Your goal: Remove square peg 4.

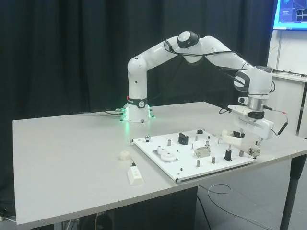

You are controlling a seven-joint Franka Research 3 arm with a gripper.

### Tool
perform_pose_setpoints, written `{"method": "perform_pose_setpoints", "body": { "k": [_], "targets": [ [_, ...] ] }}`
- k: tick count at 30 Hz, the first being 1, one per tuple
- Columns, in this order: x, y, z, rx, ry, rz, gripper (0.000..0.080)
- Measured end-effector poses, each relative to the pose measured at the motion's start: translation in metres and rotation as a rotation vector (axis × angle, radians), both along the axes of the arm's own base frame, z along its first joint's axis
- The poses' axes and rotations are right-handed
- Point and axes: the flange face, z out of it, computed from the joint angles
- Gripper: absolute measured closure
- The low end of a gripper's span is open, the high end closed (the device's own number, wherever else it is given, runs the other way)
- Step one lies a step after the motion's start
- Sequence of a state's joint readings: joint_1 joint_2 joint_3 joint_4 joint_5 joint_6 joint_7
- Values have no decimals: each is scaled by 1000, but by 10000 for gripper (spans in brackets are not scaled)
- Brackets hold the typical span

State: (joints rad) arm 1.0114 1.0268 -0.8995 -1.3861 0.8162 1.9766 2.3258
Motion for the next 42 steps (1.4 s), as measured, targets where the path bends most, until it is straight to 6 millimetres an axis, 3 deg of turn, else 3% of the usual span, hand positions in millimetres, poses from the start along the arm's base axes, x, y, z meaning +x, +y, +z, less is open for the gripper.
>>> {"method": "perform_pose_setpoints", "body": {
  "k": [15, 22, 42],
  "targets": [
    [1, -2, 10, -10, -6, -5, 3],
    [1, 1, 12, -7, -7, 151, 3],
    [5, -5, 15, -3, -26, 18, 3]
  ]
}}
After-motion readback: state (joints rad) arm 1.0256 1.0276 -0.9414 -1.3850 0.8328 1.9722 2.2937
